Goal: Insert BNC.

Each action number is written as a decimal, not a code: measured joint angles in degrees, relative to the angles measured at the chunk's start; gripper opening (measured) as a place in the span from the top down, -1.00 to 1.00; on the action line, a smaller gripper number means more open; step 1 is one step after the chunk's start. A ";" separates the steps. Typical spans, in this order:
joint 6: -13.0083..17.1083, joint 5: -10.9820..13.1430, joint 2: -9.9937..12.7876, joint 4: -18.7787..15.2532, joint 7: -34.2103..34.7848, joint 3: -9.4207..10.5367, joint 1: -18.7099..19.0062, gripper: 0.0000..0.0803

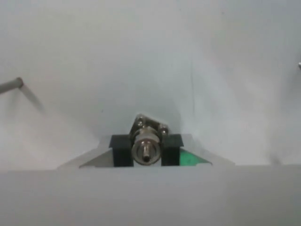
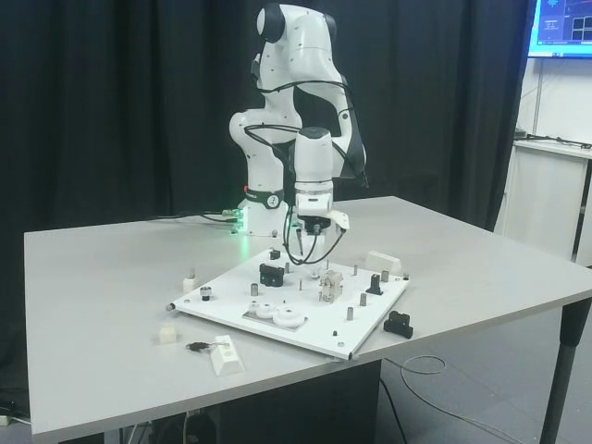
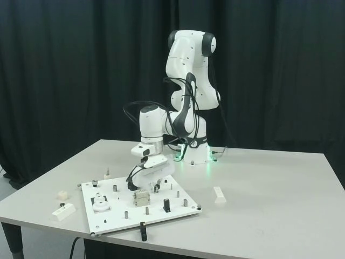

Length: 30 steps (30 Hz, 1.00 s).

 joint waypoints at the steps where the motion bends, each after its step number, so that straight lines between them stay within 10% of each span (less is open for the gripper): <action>1: 0.00 0.00 0.00 0.00 0.77 0.00 0.01 0.69; 30: -0.09 -0.74 -0.07 -0.13 25.47 -0.26 0.45 0.69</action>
